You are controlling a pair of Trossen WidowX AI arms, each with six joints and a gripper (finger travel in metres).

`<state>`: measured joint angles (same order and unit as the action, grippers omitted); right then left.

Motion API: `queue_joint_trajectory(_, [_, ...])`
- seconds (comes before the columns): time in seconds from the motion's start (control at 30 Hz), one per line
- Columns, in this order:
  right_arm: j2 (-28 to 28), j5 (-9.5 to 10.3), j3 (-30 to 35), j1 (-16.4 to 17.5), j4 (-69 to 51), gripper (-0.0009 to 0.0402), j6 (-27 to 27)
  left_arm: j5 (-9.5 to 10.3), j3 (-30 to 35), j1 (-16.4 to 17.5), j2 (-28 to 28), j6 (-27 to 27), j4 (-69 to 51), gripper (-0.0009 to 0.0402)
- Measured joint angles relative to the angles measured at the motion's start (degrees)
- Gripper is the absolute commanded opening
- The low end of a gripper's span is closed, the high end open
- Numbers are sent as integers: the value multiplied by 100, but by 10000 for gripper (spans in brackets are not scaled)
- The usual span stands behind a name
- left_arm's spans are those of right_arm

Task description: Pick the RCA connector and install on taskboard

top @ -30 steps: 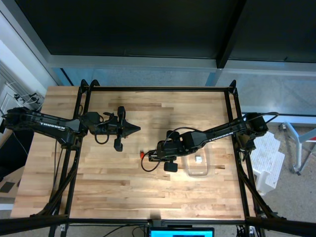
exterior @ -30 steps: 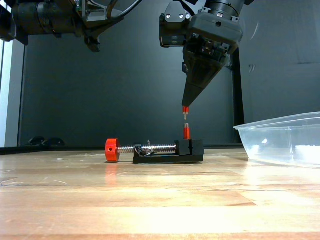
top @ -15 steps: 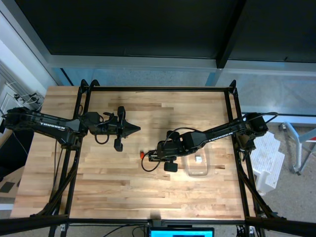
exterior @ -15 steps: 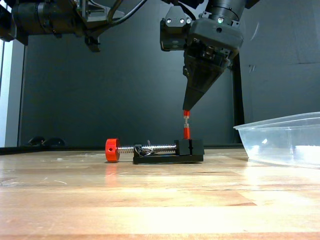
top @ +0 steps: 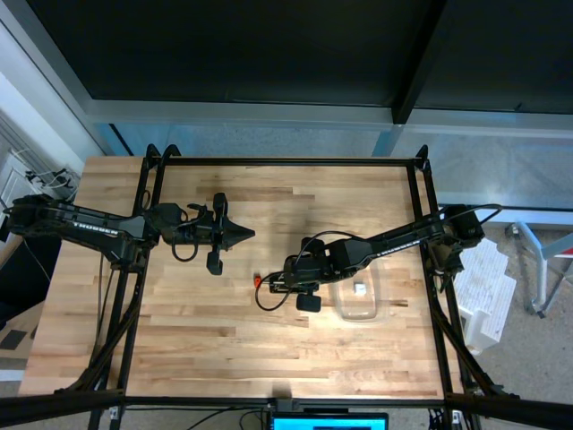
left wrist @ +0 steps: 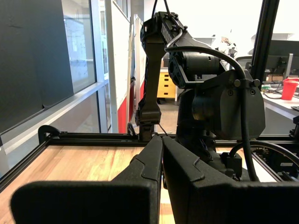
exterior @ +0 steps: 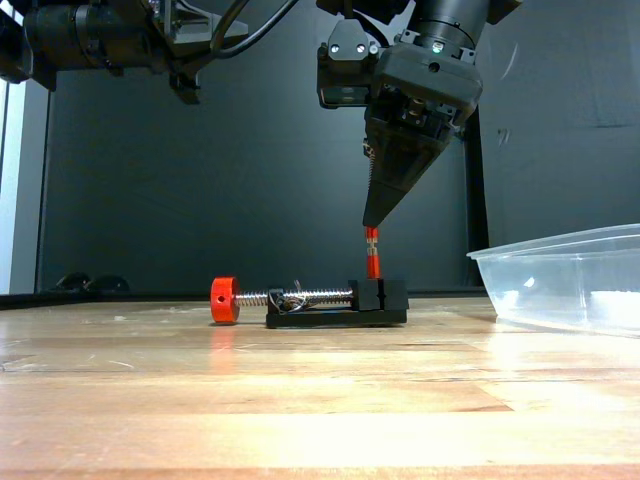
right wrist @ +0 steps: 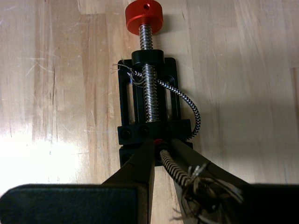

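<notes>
Low view: the right gripper [exterior: 371,222] pinches 1 RCA connector [exterior: 372,238], its long axis upright and its tip down on the red post [exterior: 373,265] of 1 taskboard [exterior: 335,305]. The left gripper [top: 242,234], fingers pressed together, hangs well apart. 1 clear tray [exterior: 560,280] holds 1 white cube [top: 359,288]. The table [exterior: 300,400] is pale wood, against a dark wall [exterior: 250,180].

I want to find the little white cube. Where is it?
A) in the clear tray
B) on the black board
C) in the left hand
A: the white cube lies in the clear tray; the right hand holds the RCA connector over the taskboard, and the left hand, shut and empty, hangs parked far to its left.
</notes>
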<state>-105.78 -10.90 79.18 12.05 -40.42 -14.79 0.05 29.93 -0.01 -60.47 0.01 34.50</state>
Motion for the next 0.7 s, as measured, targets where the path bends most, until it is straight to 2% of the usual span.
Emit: queue_joint_trajectory(0.7, [-164,63,0,-79,85,0,35,0,2,0,-2,0,2,0])
